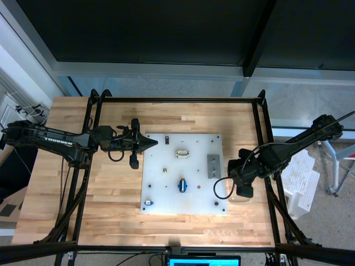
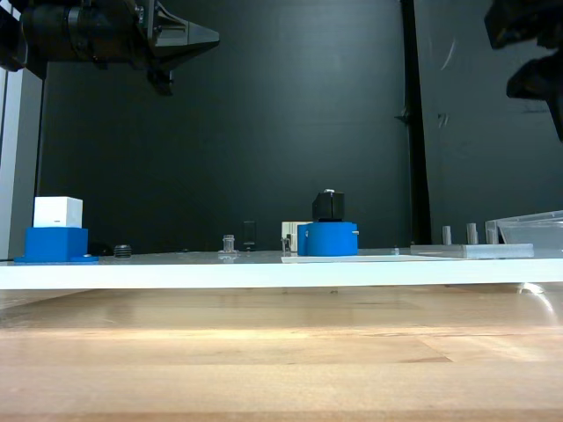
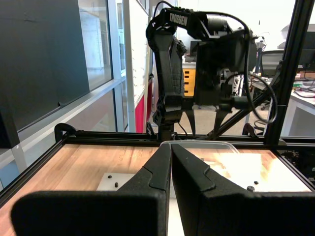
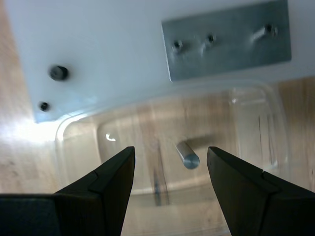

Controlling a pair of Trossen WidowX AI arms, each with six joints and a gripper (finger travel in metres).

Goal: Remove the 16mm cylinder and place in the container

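Wood surface [image 1: 66, 183]: right gripper [image 4: 170, 150] over the container [image 4: 74, 125], jaws spread (cylinder [image 4: 188, 154] lies inside, so nothing to hold); left gripper [image 1: 150, 143] parked aside, jaws together.

I have the left arm [image 1: 50, 137] stretched in from the left side, forearm level and high up, its left gripper [image 1: 151, 143] pointing inward with the fingertips pressed together. The right arm [image 1: 302, 138] slopes down from the right side, wrist bent downward, and the right gripper [image 1: 244, 192] hangs pointing down, its fingers [image 4: 115, 172] spread wide apart.
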